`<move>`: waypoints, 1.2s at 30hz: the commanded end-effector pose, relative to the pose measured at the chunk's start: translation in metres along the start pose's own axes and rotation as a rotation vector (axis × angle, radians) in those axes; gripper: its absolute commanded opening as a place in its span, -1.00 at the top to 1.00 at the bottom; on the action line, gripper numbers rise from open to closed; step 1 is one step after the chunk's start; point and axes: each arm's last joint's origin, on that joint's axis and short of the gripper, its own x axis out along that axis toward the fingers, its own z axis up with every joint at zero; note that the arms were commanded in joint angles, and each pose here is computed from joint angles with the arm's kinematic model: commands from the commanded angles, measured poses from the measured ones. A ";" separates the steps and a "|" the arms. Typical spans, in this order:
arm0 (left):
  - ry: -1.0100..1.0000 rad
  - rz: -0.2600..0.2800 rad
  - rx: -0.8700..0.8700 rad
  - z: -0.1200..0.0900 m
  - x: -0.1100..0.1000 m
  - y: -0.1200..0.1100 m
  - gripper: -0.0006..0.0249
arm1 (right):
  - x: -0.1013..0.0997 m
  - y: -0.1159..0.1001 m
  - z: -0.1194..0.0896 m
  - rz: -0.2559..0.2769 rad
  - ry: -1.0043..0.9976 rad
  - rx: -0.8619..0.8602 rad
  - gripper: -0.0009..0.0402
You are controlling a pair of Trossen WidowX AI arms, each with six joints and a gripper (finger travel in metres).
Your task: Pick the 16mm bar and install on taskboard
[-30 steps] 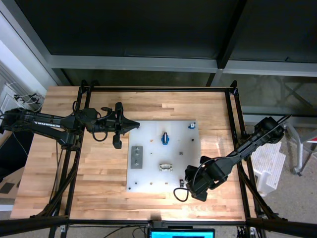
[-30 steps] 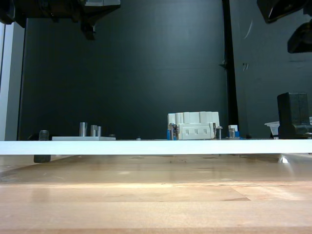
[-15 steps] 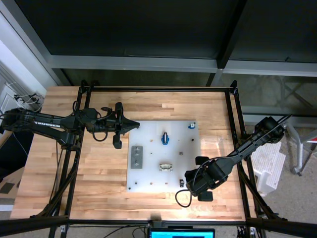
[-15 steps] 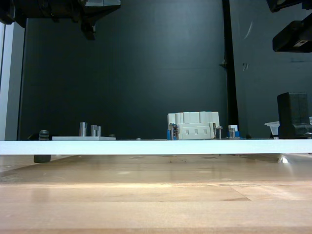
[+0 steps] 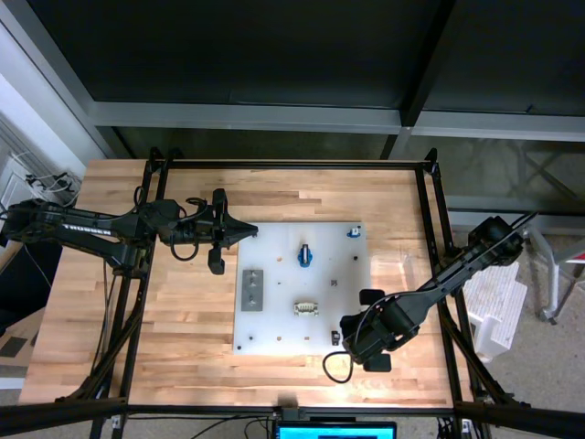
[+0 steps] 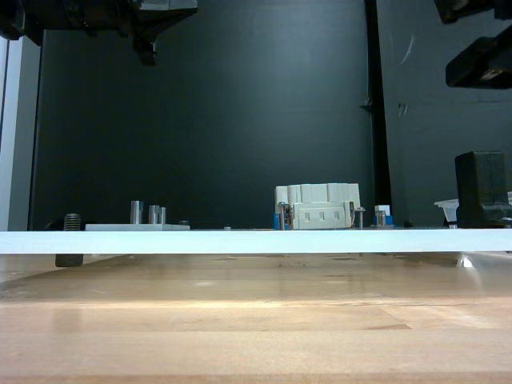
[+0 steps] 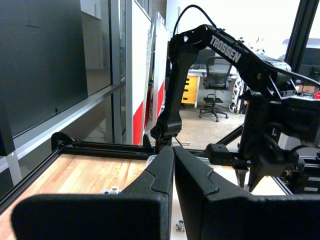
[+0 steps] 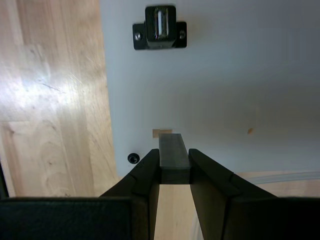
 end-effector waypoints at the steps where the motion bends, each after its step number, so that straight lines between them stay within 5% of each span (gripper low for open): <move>1: 0.001 0.000 0.000 0.000 0.000 0.000 0.95 | 0.004 0.003 0.001 -0.006 0.010 -0.003 0.96; 36: 0.002 0.000 0.000 0.000 0.000 0.000 0.95 | 0.012 0.008 0.001 -0.024 0.008 -0.001 0.96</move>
